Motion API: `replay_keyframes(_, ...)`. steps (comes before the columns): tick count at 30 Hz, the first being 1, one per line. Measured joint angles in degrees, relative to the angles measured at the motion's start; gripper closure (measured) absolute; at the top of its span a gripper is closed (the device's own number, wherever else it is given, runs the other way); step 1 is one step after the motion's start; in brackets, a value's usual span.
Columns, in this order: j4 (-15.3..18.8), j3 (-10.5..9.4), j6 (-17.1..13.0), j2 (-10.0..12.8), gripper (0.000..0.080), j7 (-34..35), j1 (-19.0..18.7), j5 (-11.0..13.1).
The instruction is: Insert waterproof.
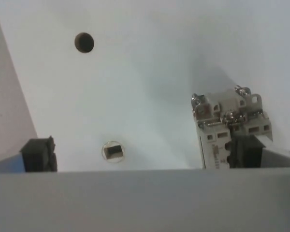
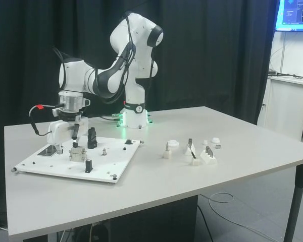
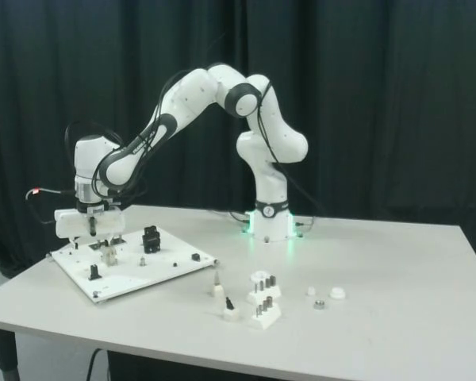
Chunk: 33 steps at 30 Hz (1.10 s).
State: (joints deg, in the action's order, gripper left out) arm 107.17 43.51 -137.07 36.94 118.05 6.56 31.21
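- Smooth white board (image 1: 150,87) below me: one round hole (image 1: 84,42), one rectangular socket (image 1: 113,151).
- My fingers (image 1: 38,154) spread wide, one black pad touching the screwed connector block (image 1: 229,123), nothing clasped.

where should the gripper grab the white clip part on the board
Take the white clip part by its two flat side walls, coming straight down from above. It stands upright on the white board, its top crowded with metal screws, so the plain sides look the safer faces. The gripper hangs right above it.
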Motion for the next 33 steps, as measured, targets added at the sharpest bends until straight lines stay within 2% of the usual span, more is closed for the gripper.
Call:
replay_keyframes(12, -0.7, -0.9, 0.0, 0.0, 0.0003, 0.0, 0.3, 0.1)
replay_keyframes(33, -2.3, -1.0, 0.8, 0.4, 0.0003, -1.3, 1.2, 0.0)
